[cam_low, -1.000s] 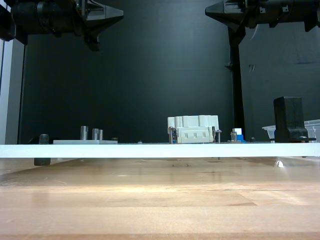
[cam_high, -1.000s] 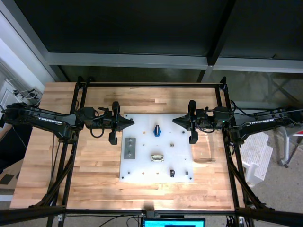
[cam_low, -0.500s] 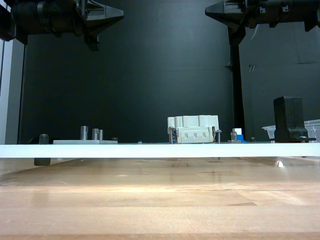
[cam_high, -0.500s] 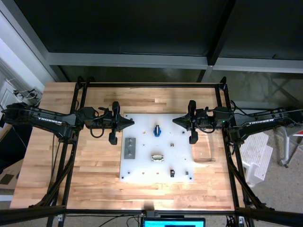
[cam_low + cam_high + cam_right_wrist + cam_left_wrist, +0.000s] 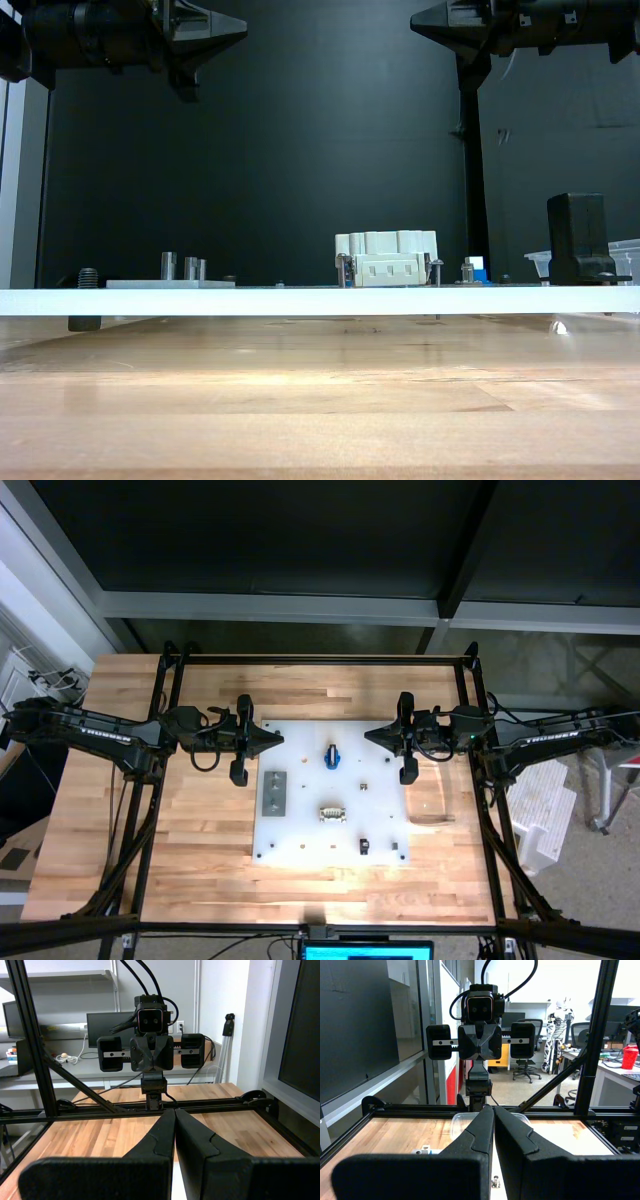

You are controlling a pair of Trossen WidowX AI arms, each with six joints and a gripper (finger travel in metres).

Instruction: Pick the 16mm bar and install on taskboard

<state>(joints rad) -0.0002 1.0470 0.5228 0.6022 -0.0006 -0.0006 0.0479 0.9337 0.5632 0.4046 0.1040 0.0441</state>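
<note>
Both arms reach inward, held level high above the taskboard (image 5: 300,832). The left pincer (image 5: 278,737) hangs over the board's far left corner and the right pincer (image 5: 369,737) over its far right part, tips facing, well apart. Each has its fingers pressed together on nothing. The 16mm bar cannot be singled out. Three metal pegs (image 5: 186,267) stand upright in the grey block (image 5: 273,793) on the board.
</note>
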